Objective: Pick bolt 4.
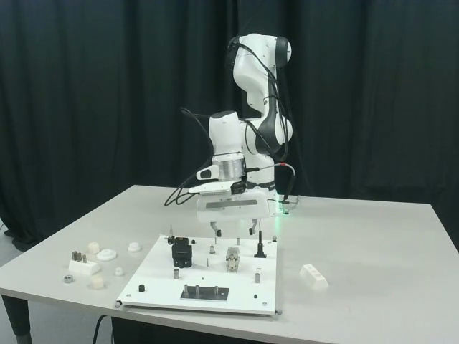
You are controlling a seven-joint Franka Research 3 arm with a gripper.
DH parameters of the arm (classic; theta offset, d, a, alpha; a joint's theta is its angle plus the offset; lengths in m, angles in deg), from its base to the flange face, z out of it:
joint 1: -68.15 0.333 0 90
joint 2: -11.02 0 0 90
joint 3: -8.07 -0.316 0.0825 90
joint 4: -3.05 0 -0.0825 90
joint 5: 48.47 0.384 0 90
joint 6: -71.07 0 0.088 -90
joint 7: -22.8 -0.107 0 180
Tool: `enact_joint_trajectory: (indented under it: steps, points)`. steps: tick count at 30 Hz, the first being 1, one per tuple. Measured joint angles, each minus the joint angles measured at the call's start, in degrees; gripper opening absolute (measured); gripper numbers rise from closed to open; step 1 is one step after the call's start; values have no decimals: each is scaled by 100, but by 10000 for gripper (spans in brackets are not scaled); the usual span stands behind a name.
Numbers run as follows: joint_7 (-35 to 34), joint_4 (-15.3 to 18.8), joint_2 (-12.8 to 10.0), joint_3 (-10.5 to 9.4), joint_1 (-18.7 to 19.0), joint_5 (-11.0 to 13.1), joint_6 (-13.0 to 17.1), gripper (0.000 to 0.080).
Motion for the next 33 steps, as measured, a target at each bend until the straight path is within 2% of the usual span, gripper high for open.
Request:
enact_joint_trajectory:
  steps: [18, 33]
  points:
    - [-8, -325, 0, 111, 0, -79, -495, 800]
    - [-26, -522, 0, 142, 0, -129, -759, 800]
